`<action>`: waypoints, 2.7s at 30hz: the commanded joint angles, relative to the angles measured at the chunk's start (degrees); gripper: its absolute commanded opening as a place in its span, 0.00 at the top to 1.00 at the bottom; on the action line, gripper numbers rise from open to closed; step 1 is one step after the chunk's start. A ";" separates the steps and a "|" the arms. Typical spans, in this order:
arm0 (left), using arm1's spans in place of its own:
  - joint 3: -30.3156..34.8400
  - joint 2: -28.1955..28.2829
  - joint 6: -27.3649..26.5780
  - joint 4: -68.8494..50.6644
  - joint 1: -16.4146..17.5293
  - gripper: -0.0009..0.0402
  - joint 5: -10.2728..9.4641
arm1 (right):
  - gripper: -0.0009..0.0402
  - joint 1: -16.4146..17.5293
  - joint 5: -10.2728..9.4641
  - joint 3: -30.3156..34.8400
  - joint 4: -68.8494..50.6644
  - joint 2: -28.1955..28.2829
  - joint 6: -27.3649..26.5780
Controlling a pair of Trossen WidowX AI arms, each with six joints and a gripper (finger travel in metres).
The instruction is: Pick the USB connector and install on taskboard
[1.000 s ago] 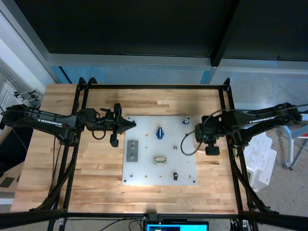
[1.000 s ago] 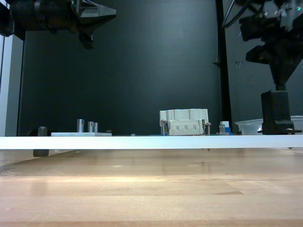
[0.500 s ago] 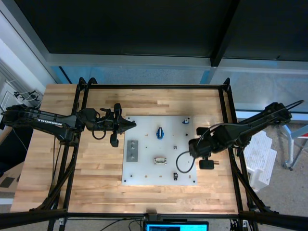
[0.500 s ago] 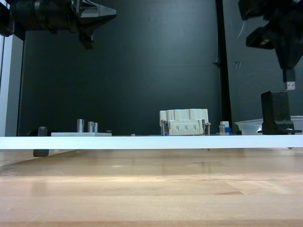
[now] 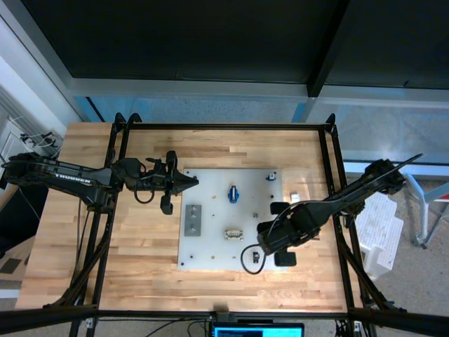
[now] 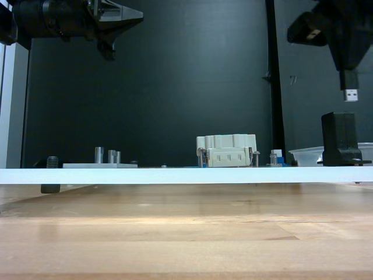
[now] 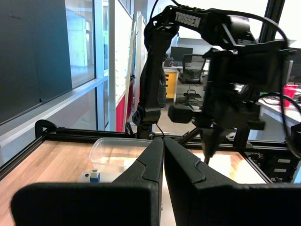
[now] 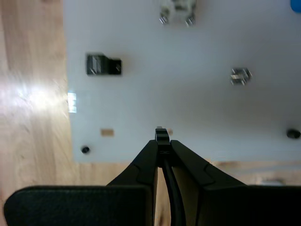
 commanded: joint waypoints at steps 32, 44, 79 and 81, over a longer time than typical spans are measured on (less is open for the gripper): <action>0.02 0.00 0.02 0.00 0.00 0.98 0.02 | 0.98 2.23 -1.51 10.40 2.82 11.52 4.52; 0.00 0.00 0.02 0.00 0.00 0.98 0.02 | 0.98 2.45 -0.61 10.25 3.30 11.54 4.04; 0.00 0.00 0.02 0.00 0.00 0.98 0.00 | 0.98 2.45 -0.83 9.40 4.85 12.39 2.97; 0.00 0.00 0.02 0.00 0.02 0.98 0.02 | 0.98 2.45 -0.79 9.40 4.92 12.39 2.99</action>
